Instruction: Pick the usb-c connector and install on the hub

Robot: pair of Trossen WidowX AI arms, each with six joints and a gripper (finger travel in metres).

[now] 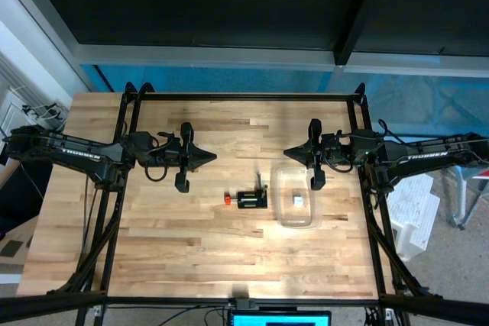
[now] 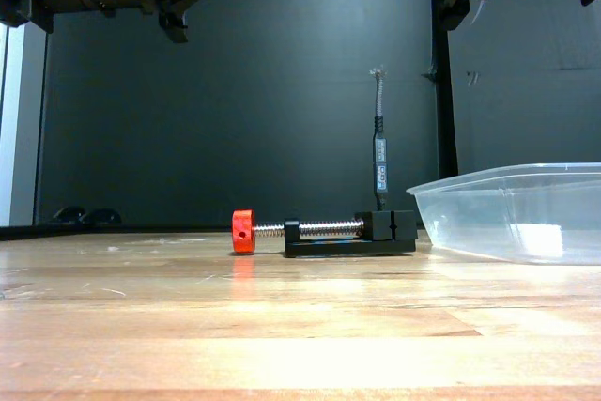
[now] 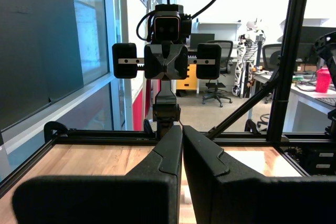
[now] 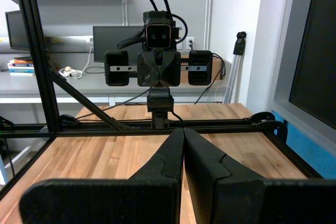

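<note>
**Hovering Over the Surface: Both Grippers Clenched, Hub Lying Free**

The left gripper (image 1: 213,158) is held high over the wooden surface (image 1: 191,250). In the high view it is placed at about 11 o'clock from the hub (image 1: 250,199), with its tip pointed toward 3 o'clock. Its jaws are pressed together, and nothing is gripped between them.

The right gripper (image 1: 286,153) is held at a similar height, at about 1 o'clock from the hub. It is pointed toward 9 o'clock, so the two grippers face each other, well apart. Its jaws are likewise clenched on nothing, as is seen in the right wrist view.

The hub is found lying flat near the middle of the surface, touched by neither arm. Its red-orange tip (image 1: 227,198) is turned toward 9 o'clock and its black block toward 3 o'clock. At the block end a thin cable (image 2: 379,157) is seen standing upright in the low view, with a braided grey top.

A clear tray (image 1: 293,181) is set just beside the hub, at its 3 o'clock. A small pale piece (image 1: 298,200) is seen inside the tray. Whether this piece is the usb-c connector cannot be told.

The surface is bounded by a black frame (image 1: 244,97).
</note>
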